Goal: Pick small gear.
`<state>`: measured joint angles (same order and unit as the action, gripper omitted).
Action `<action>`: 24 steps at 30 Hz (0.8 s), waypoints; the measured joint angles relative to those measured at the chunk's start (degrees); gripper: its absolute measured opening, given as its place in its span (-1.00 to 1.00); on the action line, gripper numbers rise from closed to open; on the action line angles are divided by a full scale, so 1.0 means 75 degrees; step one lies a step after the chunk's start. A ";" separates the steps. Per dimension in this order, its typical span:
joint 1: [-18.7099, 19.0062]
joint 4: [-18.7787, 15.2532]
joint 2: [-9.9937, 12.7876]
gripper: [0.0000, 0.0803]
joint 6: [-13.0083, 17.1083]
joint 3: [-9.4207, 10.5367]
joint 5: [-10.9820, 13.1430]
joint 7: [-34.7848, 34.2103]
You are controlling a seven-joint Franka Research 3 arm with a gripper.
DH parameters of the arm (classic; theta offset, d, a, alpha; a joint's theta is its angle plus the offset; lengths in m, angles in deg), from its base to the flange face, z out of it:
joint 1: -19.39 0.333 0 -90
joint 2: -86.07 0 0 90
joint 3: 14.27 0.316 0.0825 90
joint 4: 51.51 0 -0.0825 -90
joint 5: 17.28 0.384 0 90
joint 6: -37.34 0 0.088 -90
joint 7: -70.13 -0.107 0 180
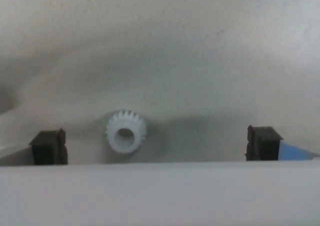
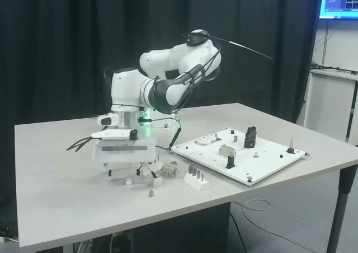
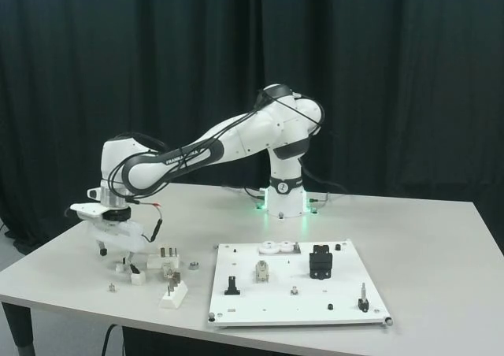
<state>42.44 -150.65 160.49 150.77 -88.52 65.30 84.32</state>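
Note:
The small gear (image 1: 126, 132) is white and toothed, with a round bore, and it rests on the grey table. My gripper (image 1: 156, 146) is open and low over it, one black fingertip on either side. The gear sits in the gap between the fingers, closer to one fingertip (image 1: 48, 147) than to the other, and touches neither. In the first room view the gripper (image 2: 130, 173) hangs just above the table near its front left part, with the gear (image 2: 129, 181) under it. The second room view shows the gripper (image 3: 114, 253) at the table's left end.
Small white holders with pins (image 2: 196, 180) and loose parts (image 2: 166, 170) lie right beside the gripper. A tiny metal part (image 2: 150, 193) lies near the front edge. A white assembly board (image 2: 263, 163) with black fixtures and two white gears (image 3: 277, 247) lies further along the table.

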 joint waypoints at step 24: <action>-0.0624 0.0818 -0.0017 0.99 -0.0666 0.0316 -0.0606 -0.0007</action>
<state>37.75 -144.51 160.36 145.78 -86.16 60.75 84.26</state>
